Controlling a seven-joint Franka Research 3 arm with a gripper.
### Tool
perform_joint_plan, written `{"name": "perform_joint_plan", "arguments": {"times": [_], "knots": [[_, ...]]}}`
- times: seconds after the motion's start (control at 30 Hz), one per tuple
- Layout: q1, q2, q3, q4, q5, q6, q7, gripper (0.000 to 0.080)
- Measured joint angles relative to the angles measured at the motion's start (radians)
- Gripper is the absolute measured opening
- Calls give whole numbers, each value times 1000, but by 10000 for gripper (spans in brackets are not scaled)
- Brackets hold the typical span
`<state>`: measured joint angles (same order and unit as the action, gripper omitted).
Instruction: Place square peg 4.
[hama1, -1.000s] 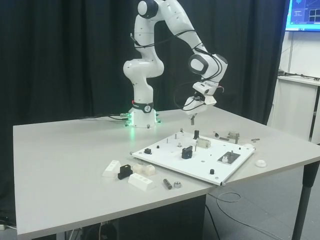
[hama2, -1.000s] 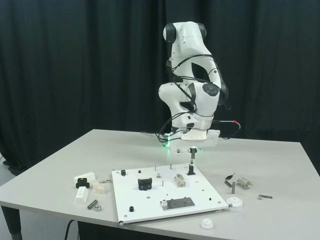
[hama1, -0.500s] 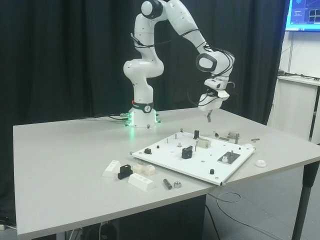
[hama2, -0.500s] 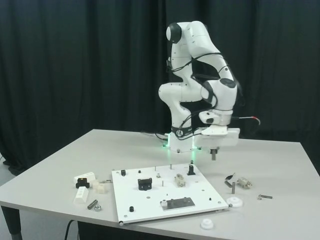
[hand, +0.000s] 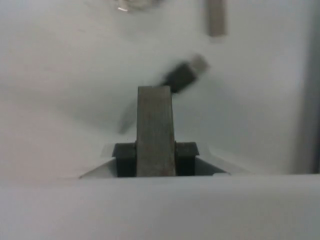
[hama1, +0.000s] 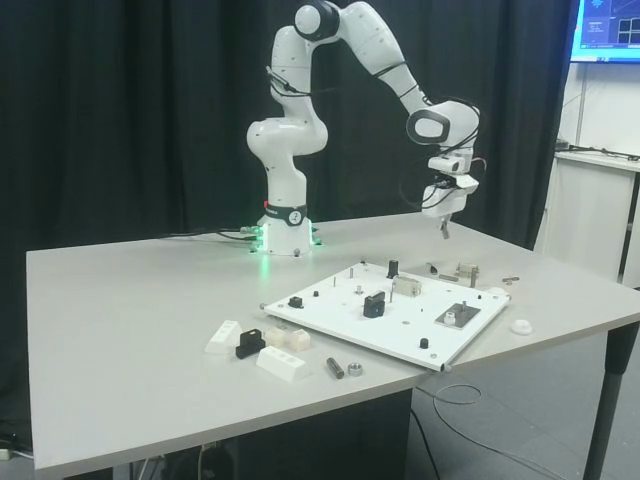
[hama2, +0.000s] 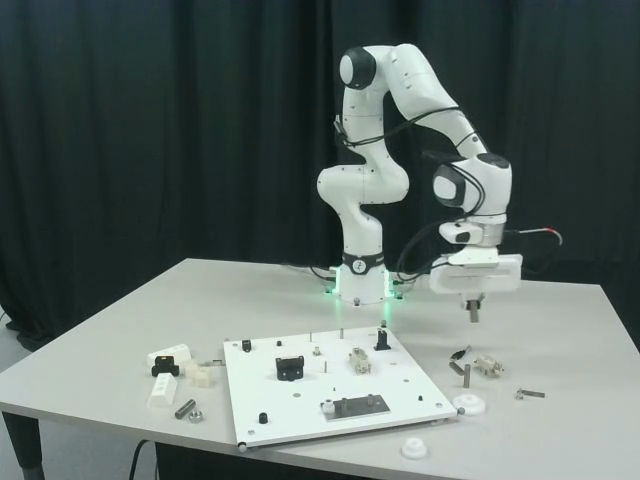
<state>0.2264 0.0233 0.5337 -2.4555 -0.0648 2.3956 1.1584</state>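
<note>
- The white arm (hama2: 400, 90) reached out from its base and held the gripper (hama2: 473, 312) in the air, above bare grey table (hama1: 120, 300) beyond the far corner of the white board (hama2: 330, 385).
- The fingers were closed on the peg (hand: 155, 131), a grey square bar.
- In the wrist view, the peg stood clamped between the two black pads (hand: 124, 159), its long axis running along the fingers and its free end pointing away from the wrist.
- In both room views the peg (hama1: 444, 230) hung roughly upright, free end down, well clear of the table.
- Below the gripper, the wrist view showed a small black-and-grey part (hand: 184, 74) lying on the table, apart from the peg's tip; its kind could not be told.
- On the table beside the board's edge nearest the gripper lay a small metal block (hama2: 488, 365) and a pin (hama2: 466, 375), with a bolt (hama2: 530, 394) farther out.
- The board carried several low fixtures, among them a black post (hama2: 382, 339) at the corner nearest the gripper.
- Open table lay around and behind the gripper; the table's far edge was well apart from it.
- White blocks (hama2: 168, 356) and a nut (hama2: 195, 415) lay off the board's opposite side, far from the gripper.
</note>
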Motion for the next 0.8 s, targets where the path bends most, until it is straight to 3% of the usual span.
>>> {"name": "perform_joint_plan", "arguments": {"times": [0.37, 0.6, 0.8], "knots": [[0, 79, 57, 46, -18, 93, 60, 154], [0, 157, 60, 85, -64, 170, 93, 154], [-2, 236, 46, 142, -131, 194, 134, 154]]}}
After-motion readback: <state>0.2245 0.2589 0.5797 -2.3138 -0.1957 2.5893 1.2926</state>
